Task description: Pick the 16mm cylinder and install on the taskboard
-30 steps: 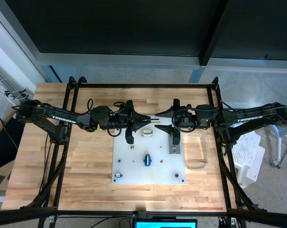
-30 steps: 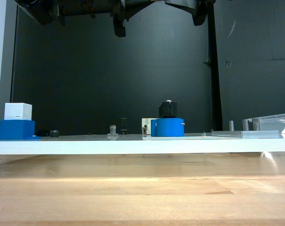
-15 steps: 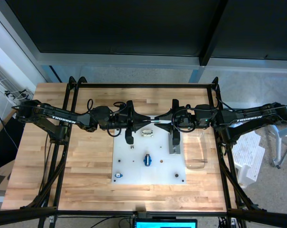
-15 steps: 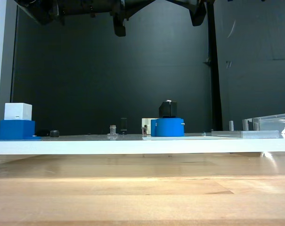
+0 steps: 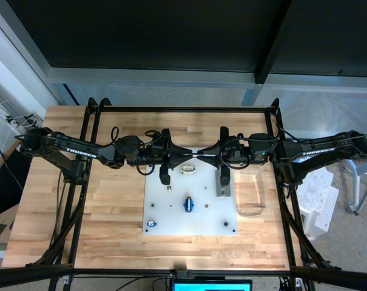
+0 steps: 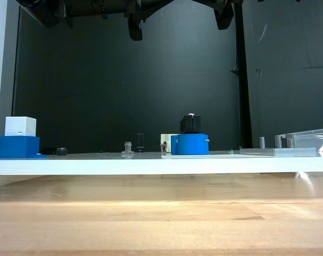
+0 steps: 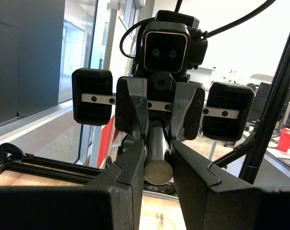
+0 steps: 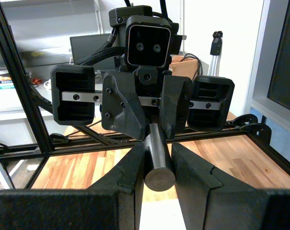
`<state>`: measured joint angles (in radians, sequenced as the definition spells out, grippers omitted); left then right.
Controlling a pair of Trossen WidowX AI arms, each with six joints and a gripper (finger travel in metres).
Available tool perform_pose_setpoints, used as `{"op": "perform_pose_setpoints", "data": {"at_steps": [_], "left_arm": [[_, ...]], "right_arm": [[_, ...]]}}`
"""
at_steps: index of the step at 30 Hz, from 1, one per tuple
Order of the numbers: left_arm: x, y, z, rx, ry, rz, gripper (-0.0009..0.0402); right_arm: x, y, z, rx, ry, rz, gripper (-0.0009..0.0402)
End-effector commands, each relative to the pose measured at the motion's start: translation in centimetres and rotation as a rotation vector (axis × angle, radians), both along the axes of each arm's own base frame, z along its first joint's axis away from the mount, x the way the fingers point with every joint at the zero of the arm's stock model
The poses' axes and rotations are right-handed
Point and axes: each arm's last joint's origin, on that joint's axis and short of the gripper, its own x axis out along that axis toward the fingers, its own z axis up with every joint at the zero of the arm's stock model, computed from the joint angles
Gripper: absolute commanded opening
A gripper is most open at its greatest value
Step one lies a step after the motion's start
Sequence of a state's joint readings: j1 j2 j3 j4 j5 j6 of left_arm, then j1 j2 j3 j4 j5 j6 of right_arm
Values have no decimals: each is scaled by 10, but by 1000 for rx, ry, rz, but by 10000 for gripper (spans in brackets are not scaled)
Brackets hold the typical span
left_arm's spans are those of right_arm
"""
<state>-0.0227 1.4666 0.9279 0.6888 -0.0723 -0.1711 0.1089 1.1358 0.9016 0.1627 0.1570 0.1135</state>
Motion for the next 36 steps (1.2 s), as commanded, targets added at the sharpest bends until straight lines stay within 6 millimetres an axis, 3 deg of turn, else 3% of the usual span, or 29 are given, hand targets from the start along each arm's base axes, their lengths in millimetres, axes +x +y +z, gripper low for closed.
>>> {"op": "perform_pose_setpoints", "data": {"at_steps": [1,4,12,17,26,36], "left_arm": [[0,0,0,2,0,-3,7],[0,0,0,3,0,-3,28],[0,0,0,1,2,-5,136],[0,-1,0,1,6,-11,171],[-21,-1,7,9,162,-28,160],[-54,2,15,39,329,17,120]], "right_arm": [[0,0,0,-15,3,2,7],[0,0,0,-19,1,2,3],[-6,-1,1,-26,30,3,4],[-9,-1,-1,-29,59,3,4],[-9,2,-9,-45,279,15,4],[8,13,-30,-72,642,92,4]]}}
